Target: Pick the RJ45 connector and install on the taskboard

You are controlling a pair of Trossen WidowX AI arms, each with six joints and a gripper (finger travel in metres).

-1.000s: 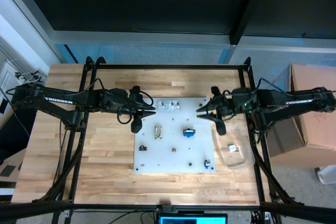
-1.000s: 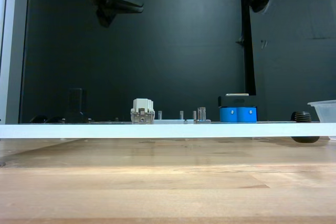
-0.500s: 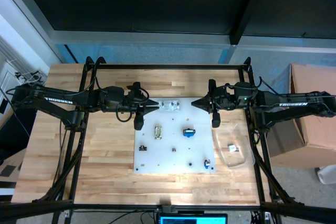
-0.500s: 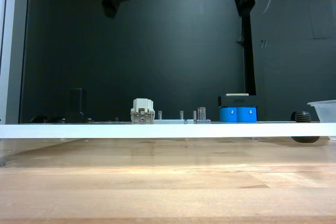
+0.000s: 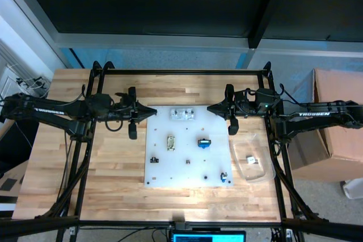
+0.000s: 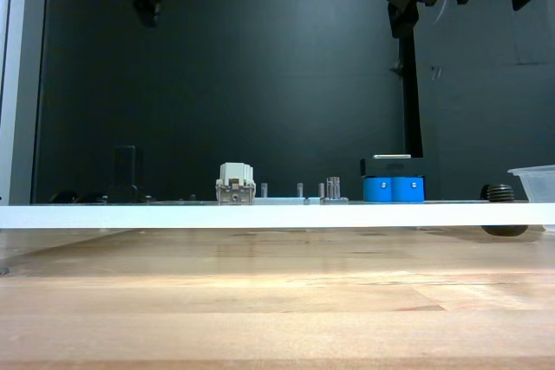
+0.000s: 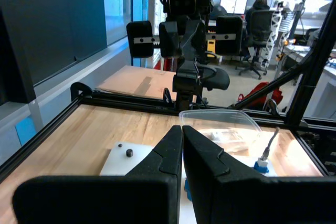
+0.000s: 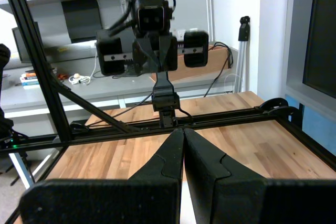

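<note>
Seating depth unclear: grey RJ45 connector [image 7: 267, 148] standing in blue jack [image 7: 261, 167]. Left gripper [image 5: 153, 111], board's [image 5: 170, 171] ten o'clock, right gripper [image 5: 210, 107], one o'clock: both pinched closed, empty.

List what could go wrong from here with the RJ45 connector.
1. The connector stands slanted out of the blue jack. How deep it sits cannot be told, so it may be only part-way in.
2. The left hand and right hand hang shut and empty above the white board. A low sweep near that corner could knock the connector.
</note>
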